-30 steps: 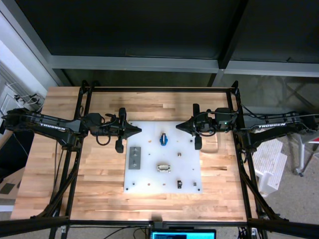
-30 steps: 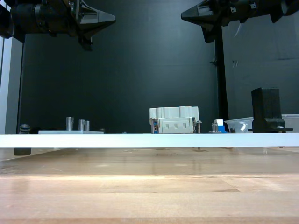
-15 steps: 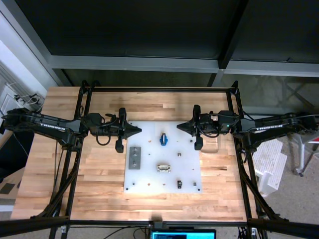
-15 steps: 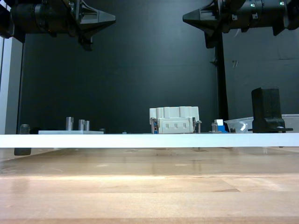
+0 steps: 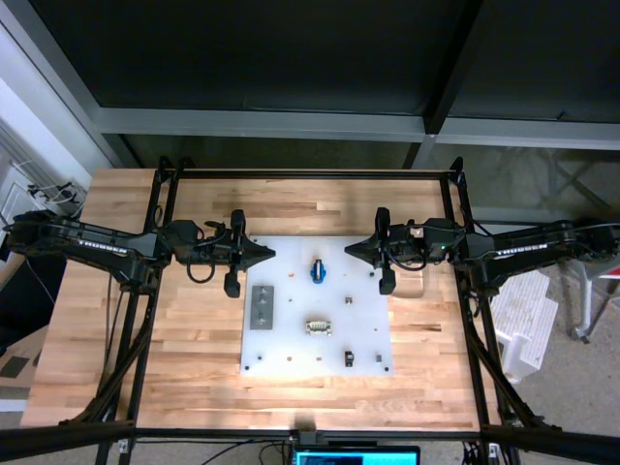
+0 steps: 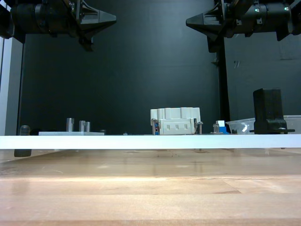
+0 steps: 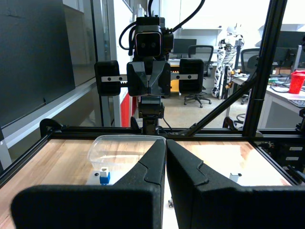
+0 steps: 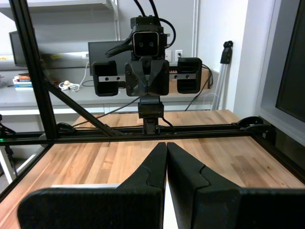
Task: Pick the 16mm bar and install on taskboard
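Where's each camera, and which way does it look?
High view: above the table's near edge, looking down on the taskboard; left claw and right claw, both shut, reach over it.
Low view: tabletop height, looking level along it; both claws up high.
Left wrist view: on the left arm, facing the right arm past its claw.
Right wrist view: the reverse.
High and low share both claws.

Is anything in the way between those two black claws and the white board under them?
Nothing visible is. The left gripper and right gripper, both shut, hang high over the taskboard's far edge with only air beneath. The blue knob stands low on the board between them. I cannot make out the 16mm bar.
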Motion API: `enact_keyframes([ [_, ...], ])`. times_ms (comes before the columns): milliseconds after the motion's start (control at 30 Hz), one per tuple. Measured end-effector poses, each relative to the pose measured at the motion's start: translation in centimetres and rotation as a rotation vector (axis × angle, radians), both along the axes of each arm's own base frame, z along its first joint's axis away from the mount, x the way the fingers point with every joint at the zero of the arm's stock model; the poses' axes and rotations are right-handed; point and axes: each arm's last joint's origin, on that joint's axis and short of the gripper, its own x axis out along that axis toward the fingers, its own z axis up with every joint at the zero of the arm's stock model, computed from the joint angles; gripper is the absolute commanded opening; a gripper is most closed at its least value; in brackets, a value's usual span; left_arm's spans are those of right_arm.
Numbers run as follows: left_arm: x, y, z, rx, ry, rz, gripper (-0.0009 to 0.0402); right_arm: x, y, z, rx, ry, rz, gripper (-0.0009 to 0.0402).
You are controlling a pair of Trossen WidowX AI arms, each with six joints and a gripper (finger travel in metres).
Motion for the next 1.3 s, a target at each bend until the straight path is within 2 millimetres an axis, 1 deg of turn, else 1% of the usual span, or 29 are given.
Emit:
enact_keyframes([
  [1300, 0.0, 0.0, 0.0, 0.0, 0.0, 0.0, 0.0, -0.01, -0.29, 0.12, -0.001, -0.014, -0.011, 0.0],
])
